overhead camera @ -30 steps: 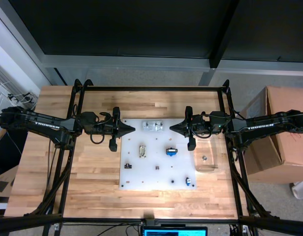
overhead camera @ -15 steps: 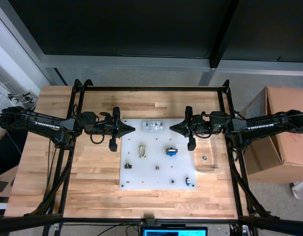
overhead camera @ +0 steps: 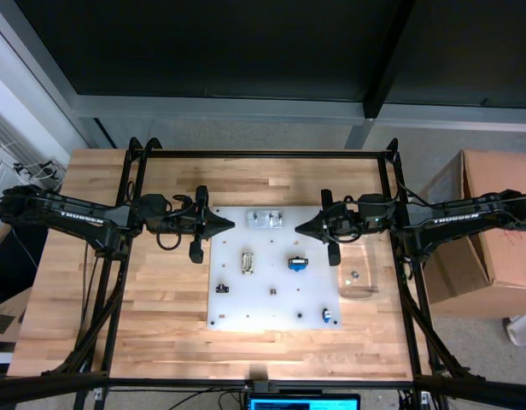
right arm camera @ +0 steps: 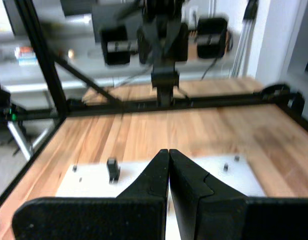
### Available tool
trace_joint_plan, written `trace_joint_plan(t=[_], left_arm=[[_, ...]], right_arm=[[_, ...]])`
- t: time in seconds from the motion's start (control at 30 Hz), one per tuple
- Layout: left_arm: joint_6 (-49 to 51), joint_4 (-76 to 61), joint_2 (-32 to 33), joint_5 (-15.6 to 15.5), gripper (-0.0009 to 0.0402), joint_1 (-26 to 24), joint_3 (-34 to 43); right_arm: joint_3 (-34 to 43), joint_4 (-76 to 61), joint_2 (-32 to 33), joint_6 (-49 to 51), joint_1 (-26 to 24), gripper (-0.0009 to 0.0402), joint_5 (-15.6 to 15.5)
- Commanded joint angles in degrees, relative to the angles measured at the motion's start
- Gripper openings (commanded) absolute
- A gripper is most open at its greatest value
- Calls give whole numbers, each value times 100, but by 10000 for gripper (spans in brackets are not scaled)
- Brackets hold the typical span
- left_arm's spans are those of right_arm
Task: Pick the M12 nut and place it on its threads and fasten
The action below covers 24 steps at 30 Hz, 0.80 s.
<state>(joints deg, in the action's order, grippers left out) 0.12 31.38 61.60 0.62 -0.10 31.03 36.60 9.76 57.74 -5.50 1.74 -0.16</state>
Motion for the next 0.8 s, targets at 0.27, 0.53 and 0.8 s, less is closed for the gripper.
trace_joint_plan(t=[0.27,0.53,0.8], left_arm=[[-2,2,0,0,0,2,0],[-2,2,0,0,0,0,0],[-2,2,0,0,0,2,0]], right_arm=[[730,-2970,0,-39,157,0,17],[1113,-4409,0,-481,245,0,83],[1355,-5313,13,-756,267,0,90]])
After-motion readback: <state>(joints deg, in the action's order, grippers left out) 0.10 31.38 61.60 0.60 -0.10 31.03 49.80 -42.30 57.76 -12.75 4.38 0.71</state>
